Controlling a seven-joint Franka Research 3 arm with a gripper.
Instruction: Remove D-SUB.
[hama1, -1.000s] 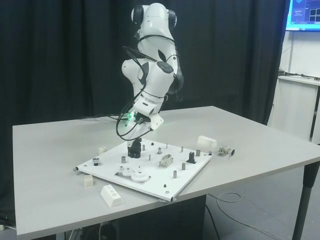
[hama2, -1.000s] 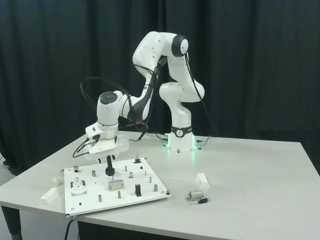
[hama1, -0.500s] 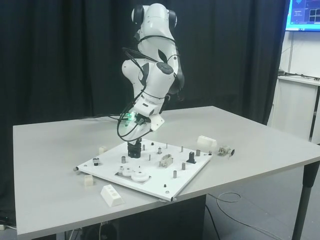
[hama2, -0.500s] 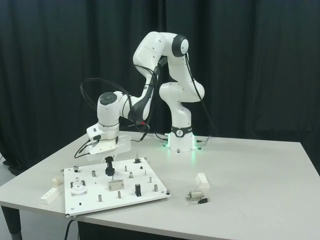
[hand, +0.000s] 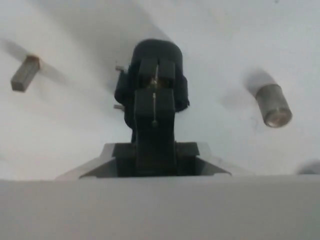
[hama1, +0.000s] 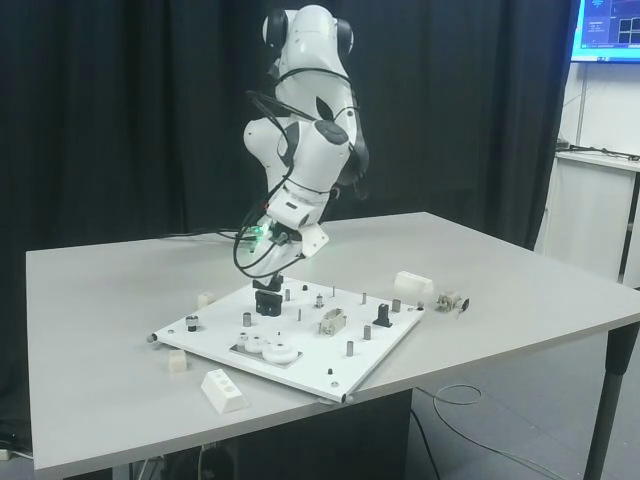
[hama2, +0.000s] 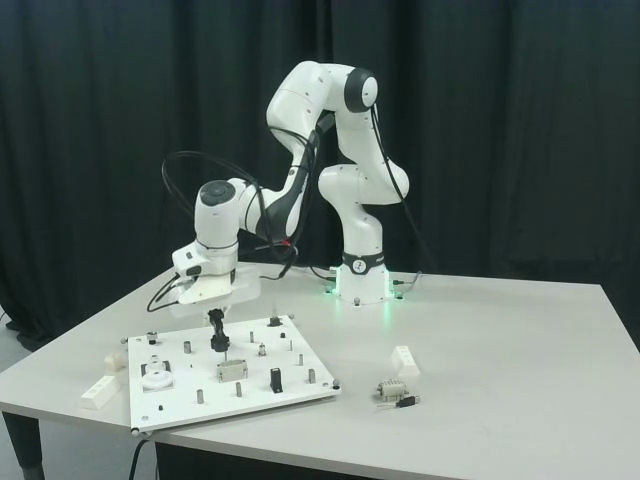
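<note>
Black pincer (hand: 155, 107) clenched empty, lifted higher off the knob (hand: 155, 50) beneath, with D-SUB (hama2: 231, 371) nearby, untouched

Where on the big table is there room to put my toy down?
Bare grey table stretches on the far side of the small connector and white block, away from the white board. There is also room behind the board, near the black curtain. The board itself is crowded with pegs, and the pincer hangs over it.
</note>
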